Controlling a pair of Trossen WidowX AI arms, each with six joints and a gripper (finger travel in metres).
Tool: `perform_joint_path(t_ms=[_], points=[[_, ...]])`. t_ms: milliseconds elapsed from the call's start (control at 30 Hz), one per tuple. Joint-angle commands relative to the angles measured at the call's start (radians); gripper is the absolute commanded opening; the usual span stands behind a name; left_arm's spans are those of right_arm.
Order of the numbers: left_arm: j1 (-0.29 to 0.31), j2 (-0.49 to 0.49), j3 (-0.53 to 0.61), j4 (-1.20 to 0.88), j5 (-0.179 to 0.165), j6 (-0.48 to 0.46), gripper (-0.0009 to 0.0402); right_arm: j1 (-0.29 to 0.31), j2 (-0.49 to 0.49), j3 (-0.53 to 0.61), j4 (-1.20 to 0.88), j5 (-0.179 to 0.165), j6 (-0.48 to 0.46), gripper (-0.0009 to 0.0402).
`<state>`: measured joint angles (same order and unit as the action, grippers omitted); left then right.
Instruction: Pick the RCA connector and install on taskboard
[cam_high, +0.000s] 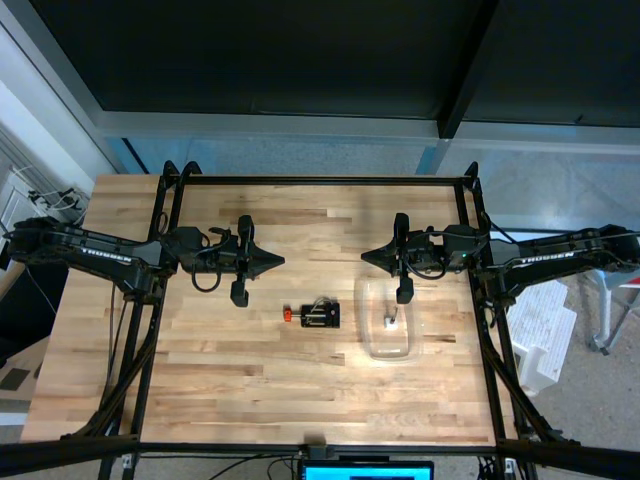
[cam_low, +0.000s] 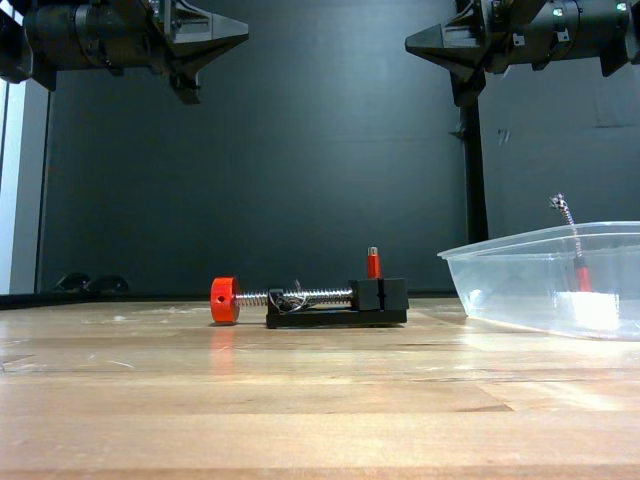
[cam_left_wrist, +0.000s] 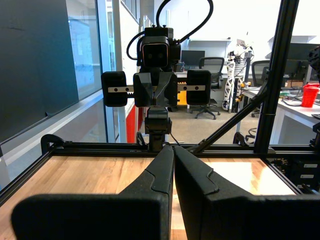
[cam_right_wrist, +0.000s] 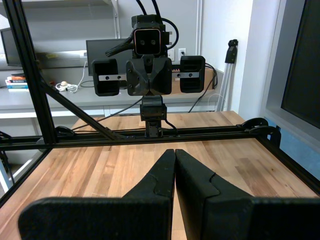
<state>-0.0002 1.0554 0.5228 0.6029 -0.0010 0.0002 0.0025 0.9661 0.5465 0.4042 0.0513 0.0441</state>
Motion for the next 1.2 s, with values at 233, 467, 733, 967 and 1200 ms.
perform_joint_path(t_ms=[233, 467, 733, 967, 1200], points=[[0.0, 0.0, 0.0, 0.0, 0.0, 0.0, 0.0, 0.0, 0.001, 0.0, 0.008, -0.053, -0.008, 0.0], [0.0, 0.0, 0.0, 0.0, 0.0, 0.0, 0.0, 0.0, 0.0, 0.003, -0.003, -0.053, 0.016, 0.0], [0.0, 0.0, 0.0, 0.0, 0.0, 0.0, 0.0, 0.005, 0.0, 0.128, -0.325, -0.054, 0.017, 0.0], [0.0, 0.0, 0.0, 0.0, 0.0, 0.0, 0.0, 0.024, 0.0, 0.241, -0.692, -0.054, 0.028, 0.0], [0.0, 0.0, 0.0, 0.0, 0.0, 0.0, 0.0, 0.064, 0.001, 0.306, -0.917, -0.053, 0.063, 0.0]])
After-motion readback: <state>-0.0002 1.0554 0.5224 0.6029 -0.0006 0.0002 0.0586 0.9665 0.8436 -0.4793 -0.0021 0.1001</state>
